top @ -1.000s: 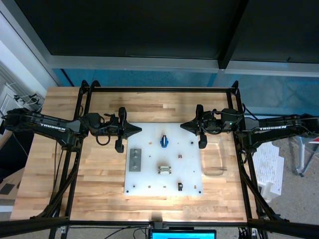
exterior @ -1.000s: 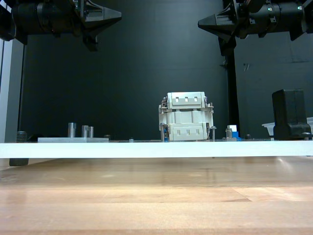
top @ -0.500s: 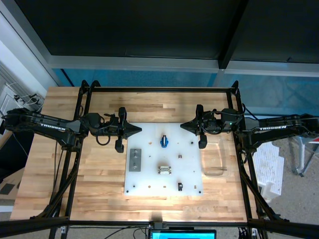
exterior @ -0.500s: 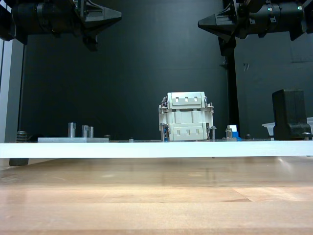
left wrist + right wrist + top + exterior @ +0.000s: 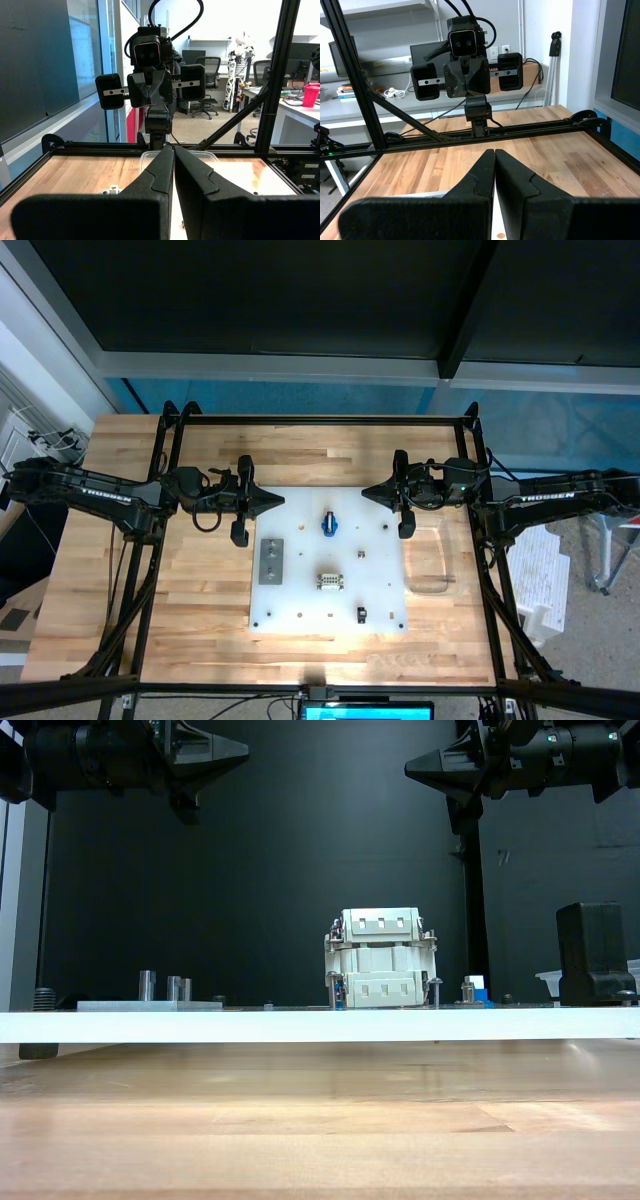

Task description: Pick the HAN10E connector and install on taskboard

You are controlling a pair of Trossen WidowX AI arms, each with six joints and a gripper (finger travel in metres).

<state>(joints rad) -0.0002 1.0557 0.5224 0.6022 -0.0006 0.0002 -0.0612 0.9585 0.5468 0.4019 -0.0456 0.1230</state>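
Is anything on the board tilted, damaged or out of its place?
Nothing stands out. The HAN10E connector stands upright on the taskboard; the left gripper and right gripper hang shut above its far edge.

A wooden table [image 5: 150, 620] is ringed by a black metal frame [image 5: 320, 421], with a clear plastic tray [image 5: 432, 560] lying toward the high view's right and a lit screen [image 5: 367, 709] at the near edge. A plain grey metal block [image 5: 271, 561] with two holes lies flat, left of and nearer than a small blue part [image 5: 329, 524]. A small black fitting [image 5: 361, 615] stands closest to the near edge. Seen level, the block carries short upright metal pegs [image 5: 165, 988]; past the table are office chairs [image 5: 207, 97] and a red container [image 5: 310, 95].
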